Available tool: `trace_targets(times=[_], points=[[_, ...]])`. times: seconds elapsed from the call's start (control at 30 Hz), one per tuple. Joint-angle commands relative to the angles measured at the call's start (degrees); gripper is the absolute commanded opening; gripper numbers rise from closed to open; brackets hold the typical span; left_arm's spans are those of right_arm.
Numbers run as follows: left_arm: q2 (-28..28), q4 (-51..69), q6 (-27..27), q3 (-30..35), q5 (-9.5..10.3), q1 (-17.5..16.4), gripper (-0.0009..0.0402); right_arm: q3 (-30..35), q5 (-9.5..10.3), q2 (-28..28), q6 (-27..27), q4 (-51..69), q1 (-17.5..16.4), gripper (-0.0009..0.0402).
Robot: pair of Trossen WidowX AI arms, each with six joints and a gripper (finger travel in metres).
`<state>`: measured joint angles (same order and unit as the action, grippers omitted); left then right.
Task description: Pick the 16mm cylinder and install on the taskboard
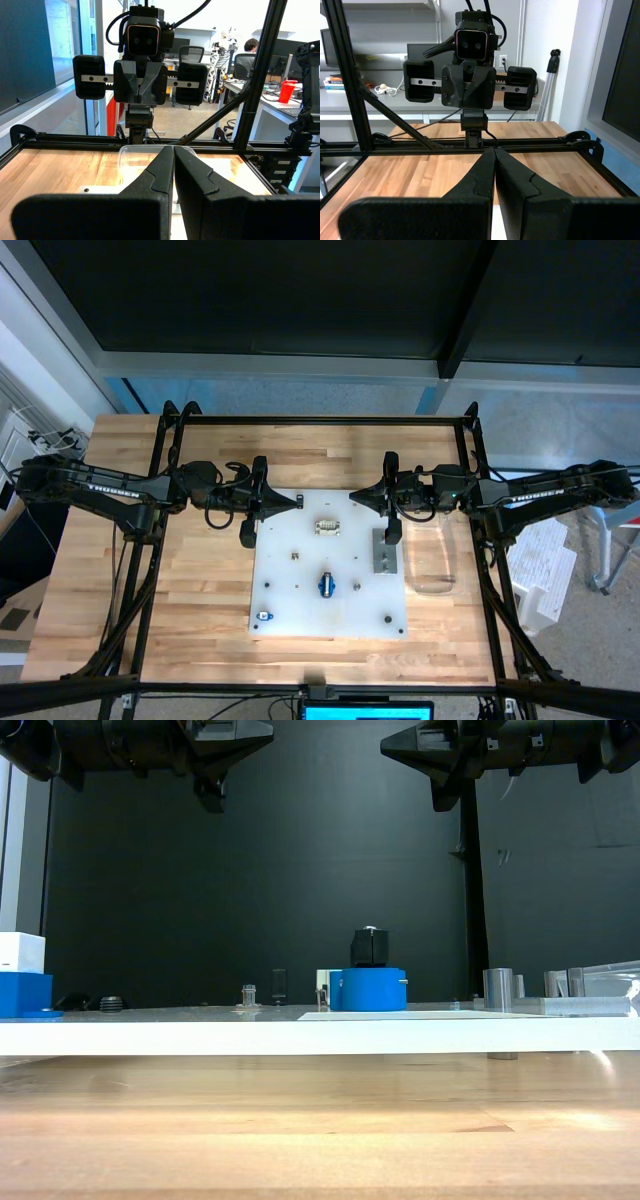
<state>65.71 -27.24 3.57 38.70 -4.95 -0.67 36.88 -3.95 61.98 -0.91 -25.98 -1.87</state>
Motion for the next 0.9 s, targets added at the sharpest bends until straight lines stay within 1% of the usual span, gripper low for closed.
trace_targets(times=[0.03,0.9], points=[[0.0,0.0,0.0,0.0,-0.02,0.0,0.0000,0.0,1.07,0.0,-0.7,-0.6,0.0,0.0000],[0.0,0.0,0.0,0.0,-0.02,0.0,0.0000,0.0,0.98,0.0,-0.5,-1.3,0.0,0.0000]])
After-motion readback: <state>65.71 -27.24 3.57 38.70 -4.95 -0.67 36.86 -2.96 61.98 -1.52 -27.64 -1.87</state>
